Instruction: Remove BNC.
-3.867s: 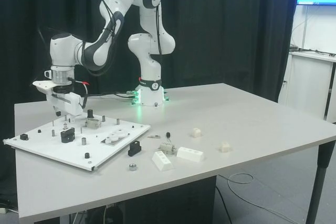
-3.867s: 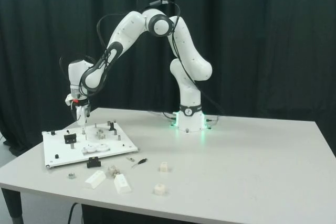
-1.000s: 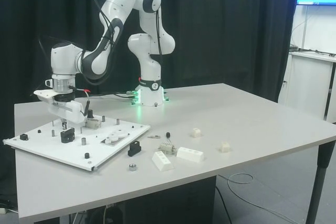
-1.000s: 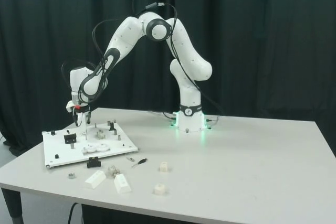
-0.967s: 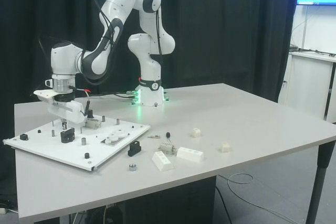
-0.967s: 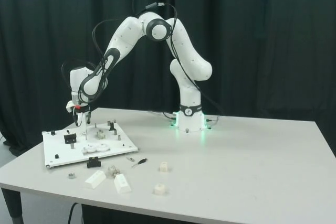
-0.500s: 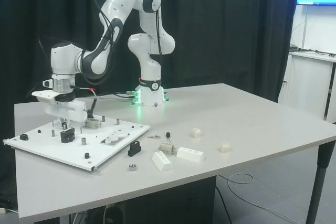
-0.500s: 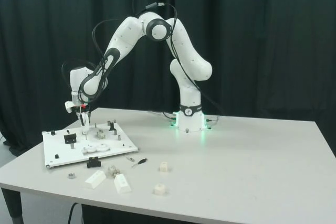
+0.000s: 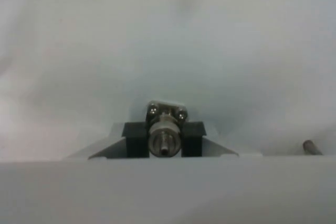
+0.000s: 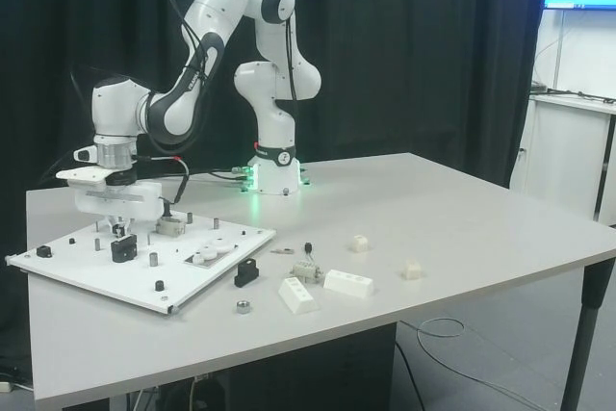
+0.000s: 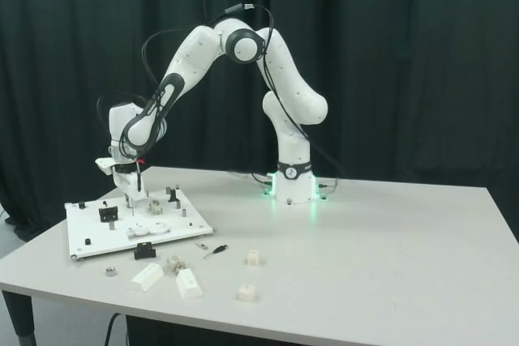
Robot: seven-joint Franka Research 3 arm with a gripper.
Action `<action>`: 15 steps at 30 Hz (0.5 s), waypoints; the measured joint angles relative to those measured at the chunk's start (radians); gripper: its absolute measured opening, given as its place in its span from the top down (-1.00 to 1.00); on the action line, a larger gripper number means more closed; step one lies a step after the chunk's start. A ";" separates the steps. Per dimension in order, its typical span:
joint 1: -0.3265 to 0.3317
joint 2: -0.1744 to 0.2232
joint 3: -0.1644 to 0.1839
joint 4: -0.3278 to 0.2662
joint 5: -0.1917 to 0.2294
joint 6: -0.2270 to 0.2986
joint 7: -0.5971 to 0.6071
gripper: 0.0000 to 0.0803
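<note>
The BNC connector [image 9: 164, 129] is a small metal plug with a flanged base, standing upright on the white board [image 10: 87, 271]. My gripper [image 9: 165, 141] is down over it. The black finger pads [image 9: 136, 140] press against it from both sides, so the gripper is shut on the BNC. In the first room view the gripper [image 10: 117, 226] reaches down to the back left part of the board, just behind a black block [image 10: 123, 250]. The second room view shows the gripper [image 11: 130, 194] at the board's [image 11: 89, 239] far side. From the room views the connector itself is hidden by the hand.
Pegs, a grey fitting [image 10: 171, 226] and white gears [image 10: 212, 253] stand on the board. Loose on the table to its right lie a black part [image 10: 246, 271], a nut [image 10: 243, 306], two white blocks [image 10: 296, 294], a small plug [image 10: 306, 267] and two small cubes [image 10: 360, 243].
The hand came down onto the connector, then turned about its vertical axis over the last second while staying at the same spot on the board.
</note>
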 joint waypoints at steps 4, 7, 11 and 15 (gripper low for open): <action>0.000 -0.001 -0.002 -0.001 0.014 0.000 -0.081 0.68; 0.000 -0.001 -0.003 -0.002 0.022 0.000 -0.140 0.68; 0.000 -0.001 -0.005 -0.002 0.031 -0.001 -0.211 0.68; 0.000 -0.001 -0.006 -0.003 0.043 -0.001 -0.275 0.68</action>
